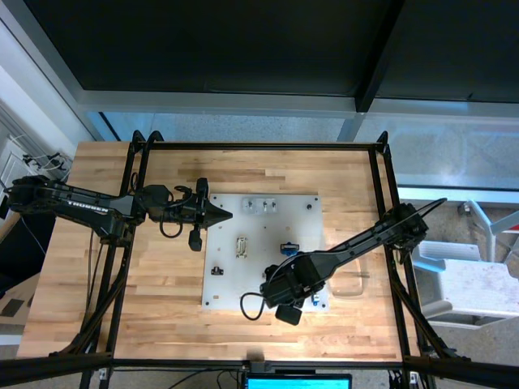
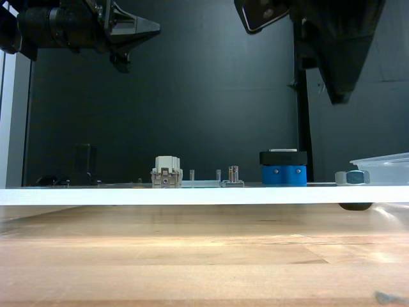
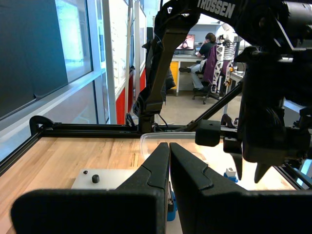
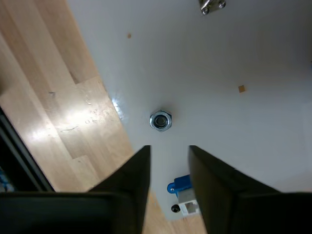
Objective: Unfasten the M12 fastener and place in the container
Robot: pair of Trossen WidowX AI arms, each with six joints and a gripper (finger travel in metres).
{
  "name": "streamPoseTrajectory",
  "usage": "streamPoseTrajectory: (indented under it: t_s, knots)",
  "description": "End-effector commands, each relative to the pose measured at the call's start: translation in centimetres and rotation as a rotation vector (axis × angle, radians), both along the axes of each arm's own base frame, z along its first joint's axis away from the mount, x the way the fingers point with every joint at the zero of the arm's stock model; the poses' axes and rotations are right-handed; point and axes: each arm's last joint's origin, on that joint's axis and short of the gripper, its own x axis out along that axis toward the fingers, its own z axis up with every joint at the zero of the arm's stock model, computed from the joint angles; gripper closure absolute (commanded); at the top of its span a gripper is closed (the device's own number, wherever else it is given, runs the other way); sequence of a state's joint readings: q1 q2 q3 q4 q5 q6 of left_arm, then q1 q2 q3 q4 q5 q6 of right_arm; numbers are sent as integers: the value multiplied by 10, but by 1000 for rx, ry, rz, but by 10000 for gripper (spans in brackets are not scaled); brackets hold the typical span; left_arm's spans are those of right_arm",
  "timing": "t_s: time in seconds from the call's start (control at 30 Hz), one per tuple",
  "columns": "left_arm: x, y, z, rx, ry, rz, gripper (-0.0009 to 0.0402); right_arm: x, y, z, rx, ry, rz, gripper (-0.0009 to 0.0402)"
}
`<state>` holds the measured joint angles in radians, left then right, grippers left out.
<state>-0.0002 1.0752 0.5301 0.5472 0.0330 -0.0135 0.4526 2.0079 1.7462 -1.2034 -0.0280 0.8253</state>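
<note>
The M12 fastener is a small silver hex nut with a dark centre, sitting low on its stud on the white board. In the low view the nut stands at board level in front of the clear container. In the high view the container lies just right of the board and my right arm covers the nut. My right gripper hangs open well above the nut, pointing down. My left gripper is shut and empty, held high over the board's far left.
On the board stand a blue block, a beige connector and a silver post. A small blue-and-white piece lies near the board's edge. Black frame rails border the wooden table.
</note>
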Motion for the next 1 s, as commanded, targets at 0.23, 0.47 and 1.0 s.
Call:
streamPoseTrajectory:
  t_s: [0.23,0.47,1.0]
  knots:
    - [0,0,0,0,0,0,393,8,6,-25,-26,41,1,146]
    - [0,0,0,0,0,0,393,10,6,-32,-56,44,8,135]
    - [0,0,0,0,0,0,393,12,9,-52,-70,52,83,134]
